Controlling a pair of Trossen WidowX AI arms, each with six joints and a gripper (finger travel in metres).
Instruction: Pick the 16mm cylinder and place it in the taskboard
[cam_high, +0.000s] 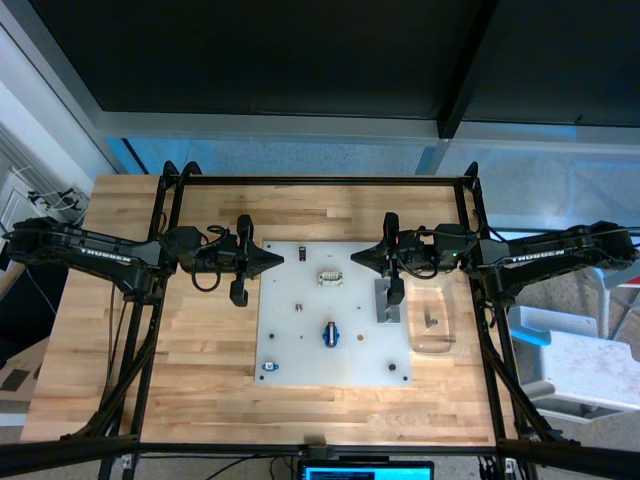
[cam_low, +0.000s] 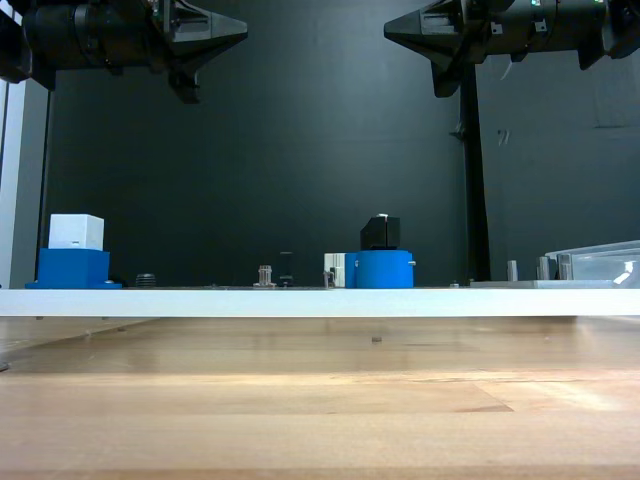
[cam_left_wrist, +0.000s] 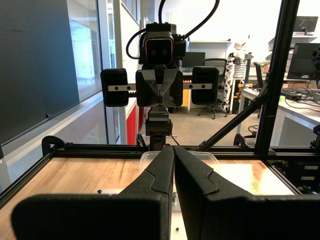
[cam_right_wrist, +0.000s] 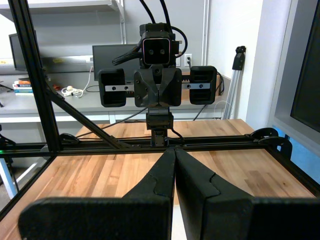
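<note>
Black on pale wood: both arms stretched inward and level, high over the table, facing each other tip to tip. Above the far-left part of the taskboard, the left gripper, its fingers pressed flat together with no gap and nothing between them. Opposite, above the far-right part of the board and well apart from its twin, the right gripper, fingers likewise closed on each other and empty. From table height, both tips far above everything standing on the plate. Off the board, just beside its right edge and below the right arm, the clear plastic tray, and inside it the 16mm cylinder, no more than a tiny dark speck, its posture too small to tell. At the board's right side, the grey metal block, between the tray and the board's middle and directly under the right gripper's body. Near the board's centre, the blue fitting; beyond it towards the far edge, the beige connector; at the near-left corner, a small blue base with a white cube. Underneath, the wooden table, ringed by a black frame.
</note>
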